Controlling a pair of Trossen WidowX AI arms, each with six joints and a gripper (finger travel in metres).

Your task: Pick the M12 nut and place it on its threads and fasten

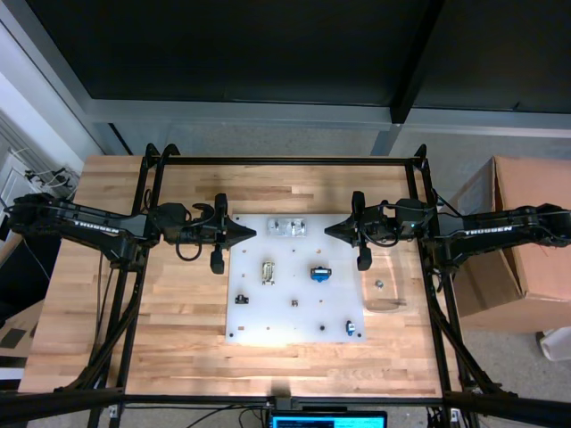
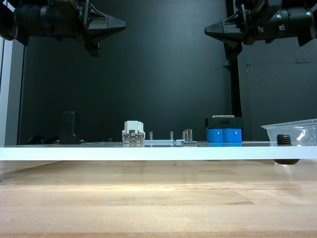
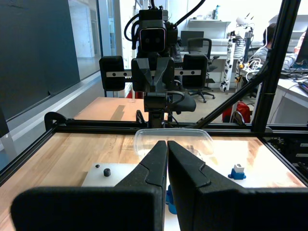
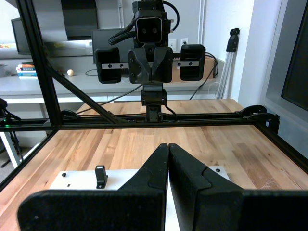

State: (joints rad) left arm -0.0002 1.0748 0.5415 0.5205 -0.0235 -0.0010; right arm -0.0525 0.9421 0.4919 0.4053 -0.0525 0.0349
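high view shows the nut [image 1: 378,284] lying free in the tray [image 1: 393,306], not on the bare stud [image 2: 283,140]. it lies nearest the right gripper [image 1: 327,230], toward the near edge. this one and the left gripper [image 1: 252,234] hang above the board [image 1: 268,312], fingers together.

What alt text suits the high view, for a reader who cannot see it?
The small silver nut lies free in the clear tray right of the white board. The left claw and right claw, both shut, hover above the board's far end, tips facing.

L tool [image 1: 253,234], R tool [image 1: 326,230] high over board [image 1: 259,312]; tray [image 1: 385,307] beside stud [image 2: 283,140].
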